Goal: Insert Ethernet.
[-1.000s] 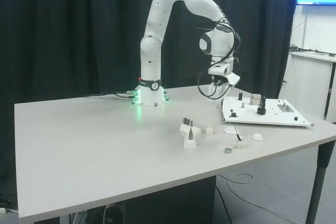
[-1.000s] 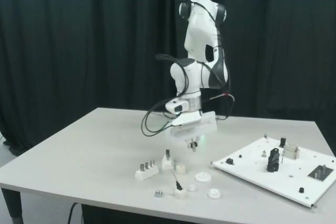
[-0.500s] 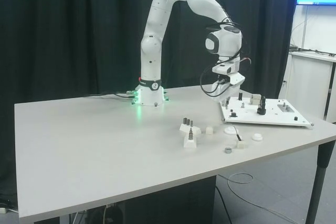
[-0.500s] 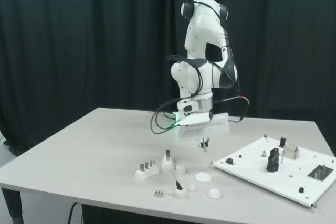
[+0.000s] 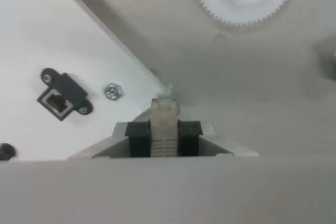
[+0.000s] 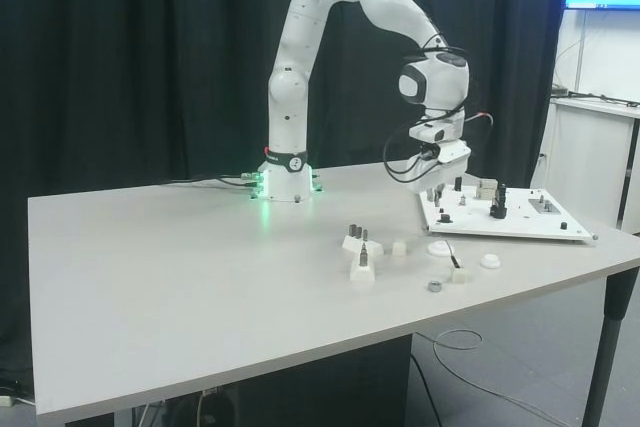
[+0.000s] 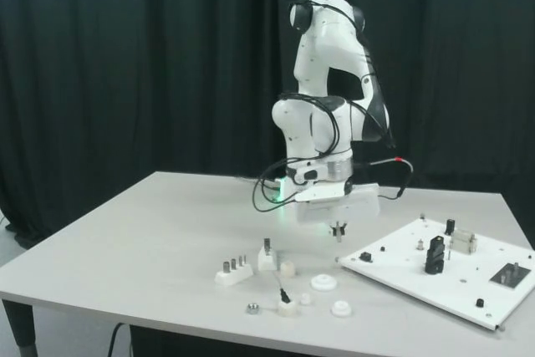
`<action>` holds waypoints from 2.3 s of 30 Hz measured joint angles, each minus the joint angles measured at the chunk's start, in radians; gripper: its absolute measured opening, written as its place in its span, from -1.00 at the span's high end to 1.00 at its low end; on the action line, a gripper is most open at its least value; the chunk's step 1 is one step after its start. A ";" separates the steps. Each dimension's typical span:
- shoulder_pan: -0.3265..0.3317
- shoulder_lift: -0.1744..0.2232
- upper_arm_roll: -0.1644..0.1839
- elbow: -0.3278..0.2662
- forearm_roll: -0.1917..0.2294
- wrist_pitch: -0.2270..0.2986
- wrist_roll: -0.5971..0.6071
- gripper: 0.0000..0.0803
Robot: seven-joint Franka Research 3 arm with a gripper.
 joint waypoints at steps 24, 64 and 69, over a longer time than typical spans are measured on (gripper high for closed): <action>0.000 -0.007 0.099 0.011 0.003 -0.056 0.405 0.74; 0.000 0.013 0.156 0.012 0.010 -0.018 0.825 0.74; 0.000 0.024 0.156 0.011 0.008 -0.002 0.824 0.74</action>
